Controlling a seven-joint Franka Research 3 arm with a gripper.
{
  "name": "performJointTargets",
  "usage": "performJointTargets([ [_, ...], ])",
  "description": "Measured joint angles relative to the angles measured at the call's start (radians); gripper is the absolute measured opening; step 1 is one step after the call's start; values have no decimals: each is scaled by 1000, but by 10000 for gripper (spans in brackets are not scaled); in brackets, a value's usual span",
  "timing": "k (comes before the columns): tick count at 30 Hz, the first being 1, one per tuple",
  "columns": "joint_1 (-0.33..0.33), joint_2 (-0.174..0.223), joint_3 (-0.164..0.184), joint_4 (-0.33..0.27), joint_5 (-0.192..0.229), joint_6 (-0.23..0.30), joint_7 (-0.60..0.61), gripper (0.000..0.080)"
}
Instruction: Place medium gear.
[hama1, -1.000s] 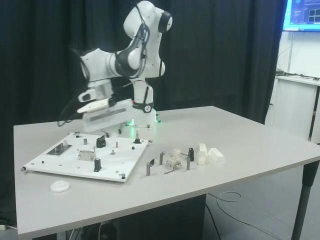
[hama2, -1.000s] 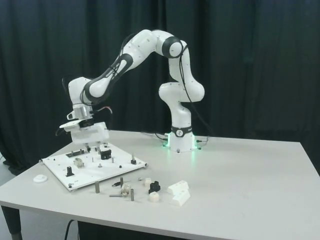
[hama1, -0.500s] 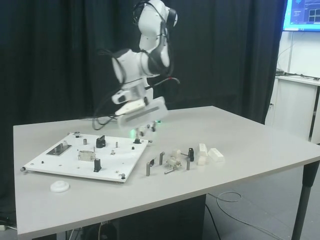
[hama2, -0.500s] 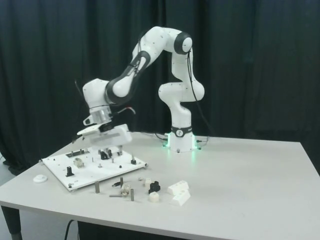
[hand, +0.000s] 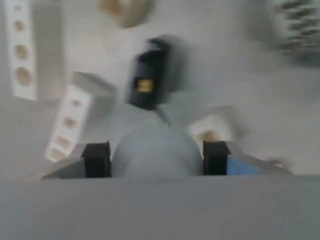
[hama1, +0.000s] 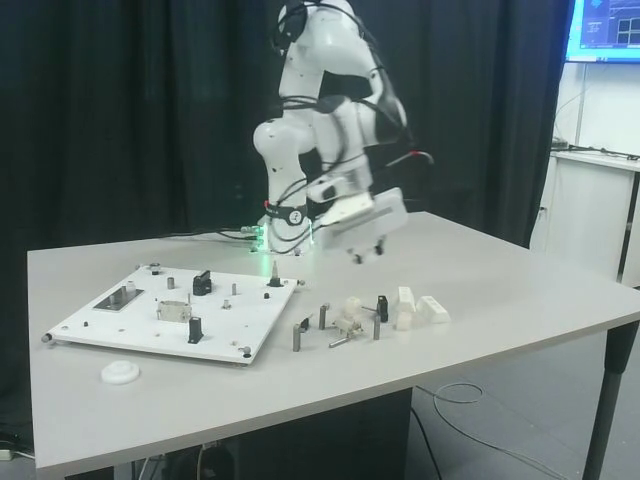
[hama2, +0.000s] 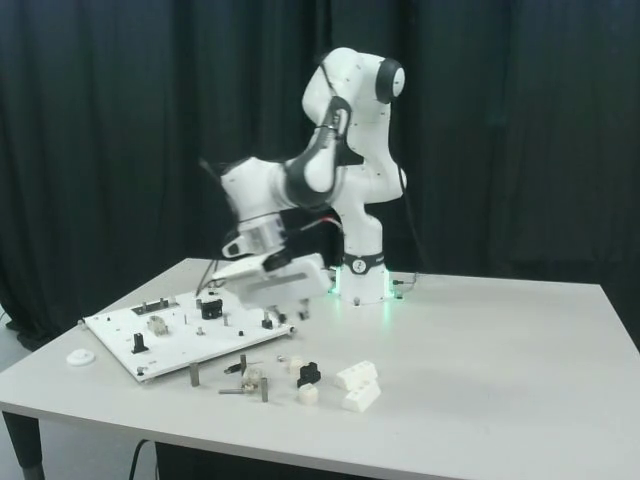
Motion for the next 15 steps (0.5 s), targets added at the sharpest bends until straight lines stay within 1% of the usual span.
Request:
performJointTargets([
  [10, 198, 0, 1, -9, -46, 50, 160, 399],
  [15, 293, 3, 1, -21, -74, 96, 242, 399],
])
